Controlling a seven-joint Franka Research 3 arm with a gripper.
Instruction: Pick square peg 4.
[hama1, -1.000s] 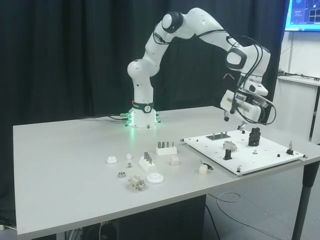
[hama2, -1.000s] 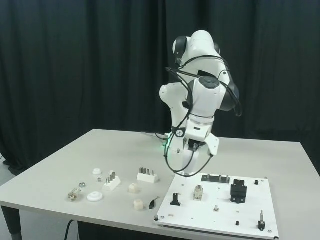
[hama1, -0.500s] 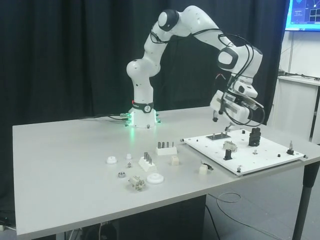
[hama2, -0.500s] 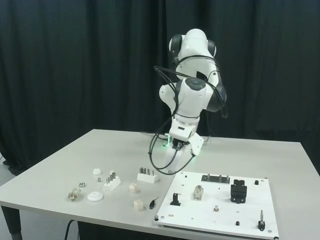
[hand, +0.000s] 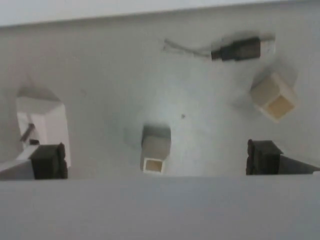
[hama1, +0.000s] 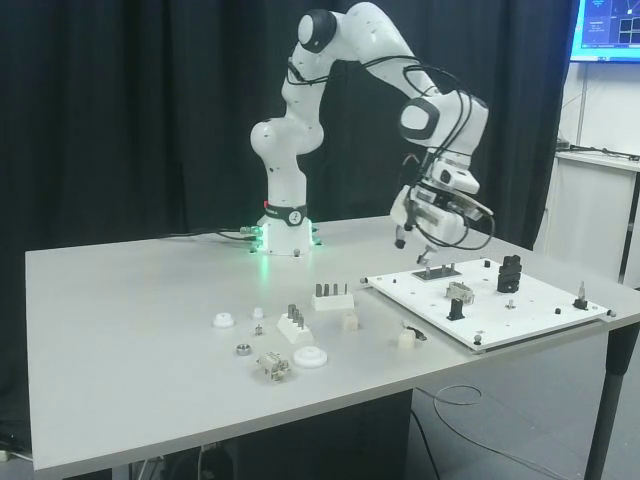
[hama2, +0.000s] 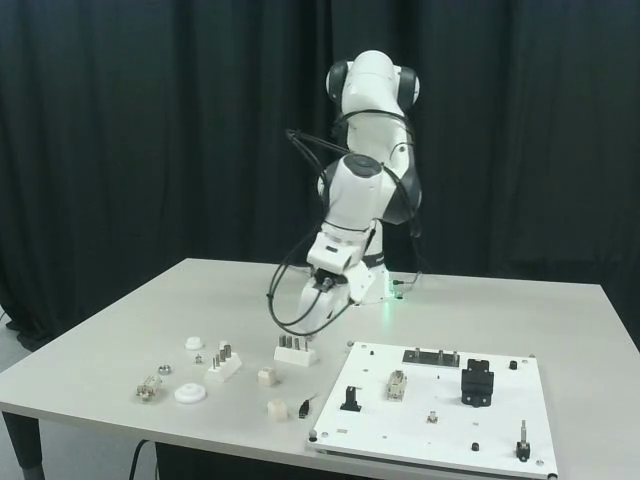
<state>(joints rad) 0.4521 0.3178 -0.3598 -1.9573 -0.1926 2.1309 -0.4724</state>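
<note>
Two white peg holders stand on the grey table. One holder (hama1: 331, 296) (hama2: 296, 349) carries three upright pegs, and the other (hama1: 294, 322) (hama2: 224, 362) sits nearer the loose parts. Which peg is square peg 4 I cannot tell. My gripper (hama1: 405, 238) (hama2: 322, 290) hangs well above the table, between the holders and the white board, holding nothing. In the wrist view my gripper (hand: 155, 159) is open, with its black fingertips (hand: 47, 161) far apart. A holder corner (hand: 42, 122) with one peg lies beside one fingertip.
Below the gripper lie two small white cubes (hand: 156, 149) (hand: 272, 95) and a black plug (hand: 237, 49). The white assembly board (hama1: 520, 310) (hama2: 500, 430) carries black fixtures. White discs (hama1: 311, 357), a metal connector (hama1: 272, 365) and small rings lie beside the holders.
The arm has swung away from above the white board toward the peg holders and loose parts. The gripper has stayed high above the table.
</note>
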